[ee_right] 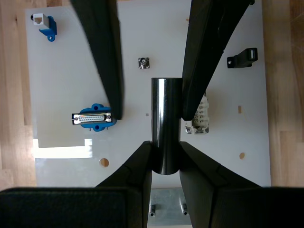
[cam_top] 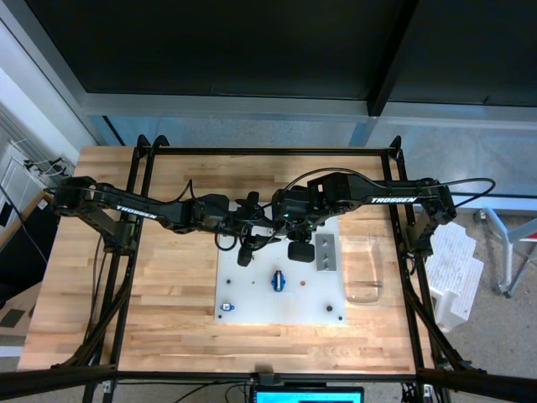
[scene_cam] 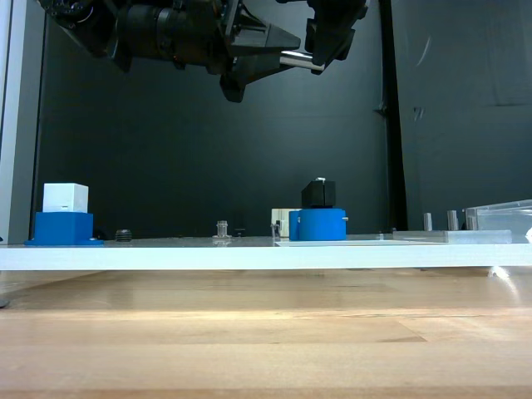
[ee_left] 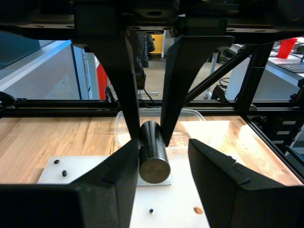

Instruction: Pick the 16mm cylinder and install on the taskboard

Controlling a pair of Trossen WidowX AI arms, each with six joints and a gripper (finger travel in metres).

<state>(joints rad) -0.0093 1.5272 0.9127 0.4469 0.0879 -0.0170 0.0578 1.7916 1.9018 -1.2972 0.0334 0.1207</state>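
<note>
Right gripper (ee_right: pixel 165 147) is clamping the 16mm cylinder (ee_right: pixel 166 126) across its barrel, both jaws pressing hard on the polished steel, as I am watching from the remote desk. My left gripper (ee_left: pixel 164 145) is standing spread around the same piece. One of its fingers (ee_right: pixel 202 57) is touching the metal, while the other is hanging apart from it with white board showing through the gap.

In the high view the two arms are meeting at the centre of the frame, over the far part of the taskboard (cam_top: pixel 252 294). In the low view the cylinder is hanging in the upper middle of the frame, well above the board and touching nothing but the grippers.

What I am weighing is the long axis. It is lying level, running across the low view. The left wrist camera is facing one flat end square on, so the left gripper is pointing straight along it. The right gripper is coming down on it from above.

Every opening I can make out, such as the round hole (ee_right: pixel 103 162) near the grey block (cam_top: pixel 325 252), is facing upward. I am judging that the cylinder needs turning upright before it can be installed. Which hole is meant for it, I cannot tell.
</note>
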